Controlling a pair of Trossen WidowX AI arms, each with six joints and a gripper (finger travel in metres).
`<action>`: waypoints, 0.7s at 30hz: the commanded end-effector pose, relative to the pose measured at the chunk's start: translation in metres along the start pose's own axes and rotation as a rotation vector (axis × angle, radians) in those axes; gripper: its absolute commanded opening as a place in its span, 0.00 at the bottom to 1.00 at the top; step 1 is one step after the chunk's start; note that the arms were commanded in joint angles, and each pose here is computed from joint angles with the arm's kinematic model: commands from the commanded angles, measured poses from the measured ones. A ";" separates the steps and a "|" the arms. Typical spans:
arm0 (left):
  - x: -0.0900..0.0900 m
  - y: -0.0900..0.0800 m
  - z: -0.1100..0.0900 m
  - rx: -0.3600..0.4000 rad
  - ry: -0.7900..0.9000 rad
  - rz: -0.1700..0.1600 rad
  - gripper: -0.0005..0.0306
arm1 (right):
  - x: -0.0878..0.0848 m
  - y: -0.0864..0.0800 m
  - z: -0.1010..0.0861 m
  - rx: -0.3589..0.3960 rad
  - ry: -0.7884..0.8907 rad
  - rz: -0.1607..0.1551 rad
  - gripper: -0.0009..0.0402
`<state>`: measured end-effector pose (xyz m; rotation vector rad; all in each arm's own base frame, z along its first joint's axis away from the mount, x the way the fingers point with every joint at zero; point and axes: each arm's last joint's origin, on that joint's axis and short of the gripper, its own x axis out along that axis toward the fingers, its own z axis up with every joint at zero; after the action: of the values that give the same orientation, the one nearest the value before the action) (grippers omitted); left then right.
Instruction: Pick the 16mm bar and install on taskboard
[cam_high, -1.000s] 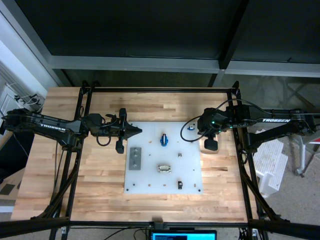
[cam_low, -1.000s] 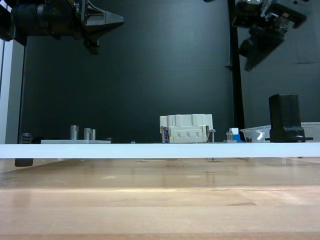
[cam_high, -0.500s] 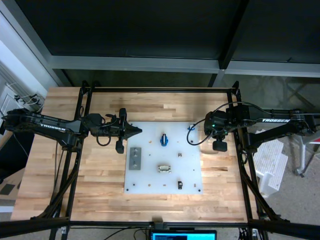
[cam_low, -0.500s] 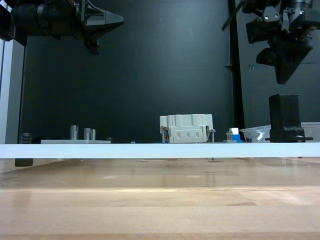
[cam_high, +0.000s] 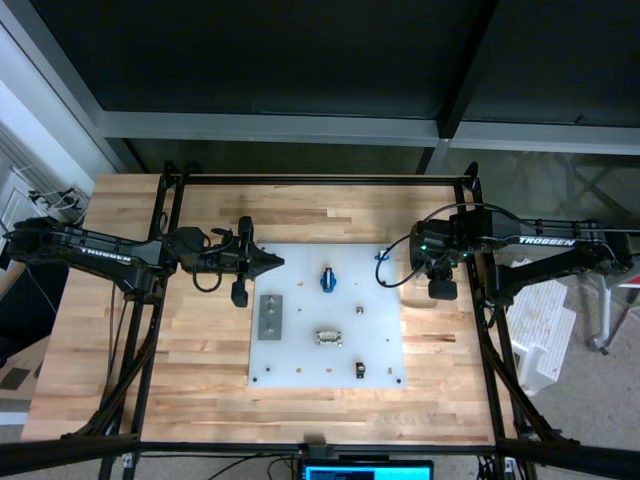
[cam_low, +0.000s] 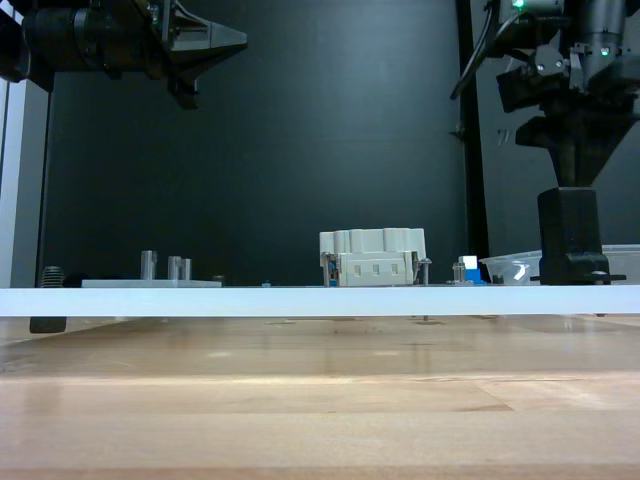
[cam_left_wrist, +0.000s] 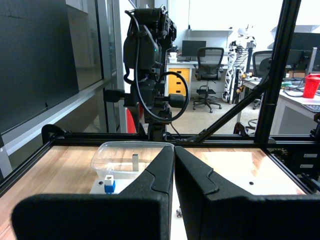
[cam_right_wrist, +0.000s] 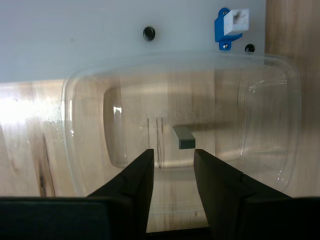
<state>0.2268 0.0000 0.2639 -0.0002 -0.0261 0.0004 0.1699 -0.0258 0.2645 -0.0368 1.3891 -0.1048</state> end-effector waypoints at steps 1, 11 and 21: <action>0.000 0.000 0.000 0.000 0.000 0.000 0.02 | 0.007 -0.002 -0.003 -0.023 0.018 -0.001 0.36; 0.000 0.000 0.000 0.000 0.000 0.000 0.02 | 0.034 -0.009 -0.010 -0.082 0.035 -0.008 0.50; 0.000 0.000 0.000 0.000 0.000 0.000 0.02 | 0.053 -0.015 -0.014 -0.087 0.054 -0.024 0.53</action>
<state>0.2267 0.0000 0.2638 -0.0006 -0.0257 0.0004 0.1649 -0.0449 0.2138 -0.1236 1.4511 -0.0657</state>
